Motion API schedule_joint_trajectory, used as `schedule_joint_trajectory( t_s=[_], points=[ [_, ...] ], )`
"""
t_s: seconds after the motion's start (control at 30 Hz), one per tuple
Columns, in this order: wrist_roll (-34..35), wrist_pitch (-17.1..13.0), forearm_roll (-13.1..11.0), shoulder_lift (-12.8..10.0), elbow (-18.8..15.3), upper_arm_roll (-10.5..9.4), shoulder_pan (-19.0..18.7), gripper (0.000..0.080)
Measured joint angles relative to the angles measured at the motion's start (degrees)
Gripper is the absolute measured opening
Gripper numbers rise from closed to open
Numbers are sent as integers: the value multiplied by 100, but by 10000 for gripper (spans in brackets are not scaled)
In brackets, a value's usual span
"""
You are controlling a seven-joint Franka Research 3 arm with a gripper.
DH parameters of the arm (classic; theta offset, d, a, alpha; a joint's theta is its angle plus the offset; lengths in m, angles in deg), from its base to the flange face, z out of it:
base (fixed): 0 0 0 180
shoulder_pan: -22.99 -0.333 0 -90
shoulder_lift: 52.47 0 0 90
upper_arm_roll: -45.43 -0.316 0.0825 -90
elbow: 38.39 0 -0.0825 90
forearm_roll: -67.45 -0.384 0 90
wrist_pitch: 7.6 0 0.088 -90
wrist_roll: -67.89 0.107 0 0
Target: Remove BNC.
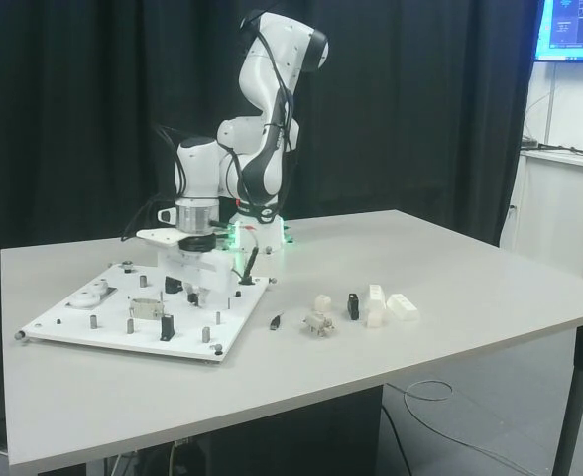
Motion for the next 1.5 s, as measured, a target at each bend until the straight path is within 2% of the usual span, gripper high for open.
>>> schedule_joint_trajectory(
  t_s=[1.5],
  points=[
    [-3832, 143, 29, -1, 56, 2, 0, 130]
  ],
)
